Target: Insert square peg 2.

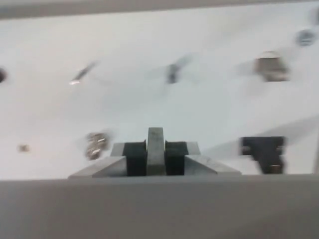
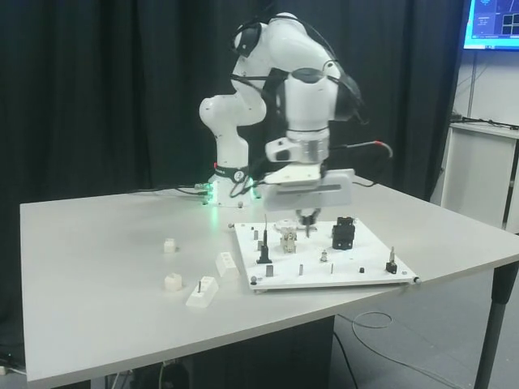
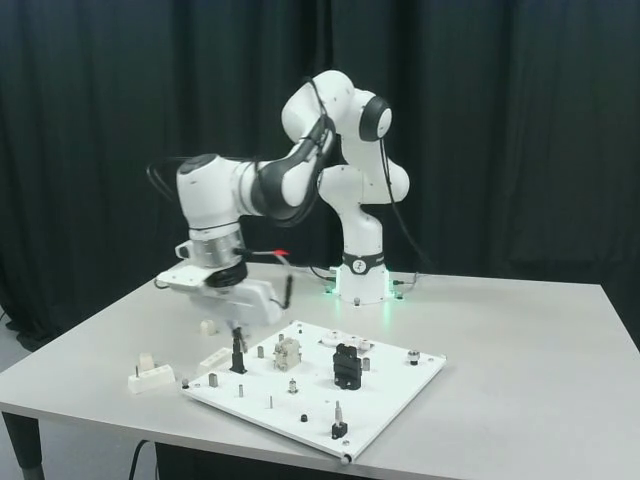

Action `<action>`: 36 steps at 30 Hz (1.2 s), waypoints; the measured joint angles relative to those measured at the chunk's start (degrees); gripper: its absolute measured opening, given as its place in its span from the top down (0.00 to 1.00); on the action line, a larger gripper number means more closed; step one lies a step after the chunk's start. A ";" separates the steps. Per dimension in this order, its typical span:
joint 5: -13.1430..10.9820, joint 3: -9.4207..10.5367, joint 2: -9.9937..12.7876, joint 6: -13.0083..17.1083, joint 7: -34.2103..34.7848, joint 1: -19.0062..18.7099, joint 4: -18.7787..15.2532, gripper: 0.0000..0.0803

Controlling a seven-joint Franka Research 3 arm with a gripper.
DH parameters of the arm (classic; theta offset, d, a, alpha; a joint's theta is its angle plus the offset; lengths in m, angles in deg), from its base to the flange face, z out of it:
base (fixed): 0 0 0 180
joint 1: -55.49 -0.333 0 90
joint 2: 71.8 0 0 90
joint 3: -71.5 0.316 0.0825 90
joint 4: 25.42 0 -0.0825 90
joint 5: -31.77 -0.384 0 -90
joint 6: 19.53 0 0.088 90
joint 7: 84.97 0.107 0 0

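In the wrist view my gripper (image 1: 155, 158) is shut on a slim grey square peg (image 1: 155, 147), held upright between the black finger pads (image 1: 133, 158). It hangs above the white assembly board (image 1: 149, 104). From the first room view the gripper (image 2: 306, 219) hovers over the back middle of the board (image 2: 365, 275), close to a metal block (image 2: 287, 235). The second room view puts the gripper (image 3: 237, 327) just above the board's (image 3: 390, 400) left part, over a black post (image 3: 238, 356). The peg's target hole cannot be made out.
A black fixture (image 2: 343, 232) (image 1: 263, 152), a black post (image 2: 264, 247) and several small pins stand on the board. White blocks (image 2: 203, 292) (image 2: 225, 263) and two small white pieces (image 2: 170, 245) lie on the grey table (image 2: 97, 243) left of the board.
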 joint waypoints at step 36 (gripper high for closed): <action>7.16 -0.09 -4.08 15.42 13.97 -16.79 -12.98 0.91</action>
